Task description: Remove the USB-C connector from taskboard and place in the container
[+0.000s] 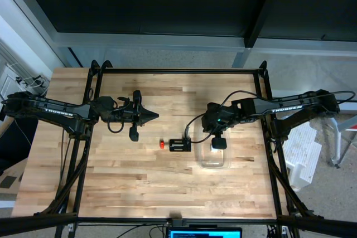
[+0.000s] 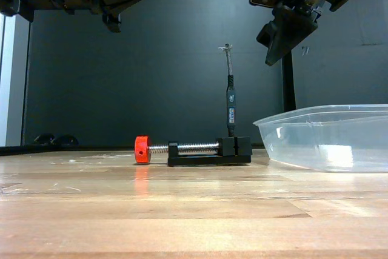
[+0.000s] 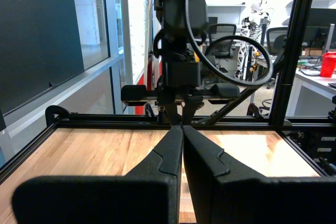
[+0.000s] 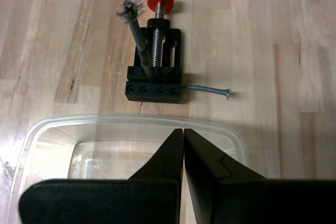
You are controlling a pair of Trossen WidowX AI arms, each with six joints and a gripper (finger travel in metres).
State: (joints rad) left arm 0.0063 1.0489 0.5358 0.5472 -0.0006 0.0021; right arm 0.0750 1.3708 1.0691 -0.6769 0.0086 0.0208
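The right claw [image 4: 183, 131] hangs above the clear tray [image 2: 315, 137], its two fingers pressed together and holding nothing. The left claw [image 3: 182, 128], likewise pressed together and empty, sits high up on the far side of the black clamp [image 2: 239, 150] from it. The plug [image 2: 231, 107] stands upright in the clamp's block end, ahead of and well below the right claw's tips, just beyond the tray's rim. A thin braided wire [image 2: 228, 65] rises from its top to a frayed end. The plug looks very light and stiff, with a slim, smooth body that would likely slip or twist if caught only by an edge. The wire above it is soft and would merely bend, so it is no handle. The best hold, I judge, is across the black body just above the clamp, with the fingers spread first and then a straight upward pull. The clamp is small and may lift along with it if the fit is tight.
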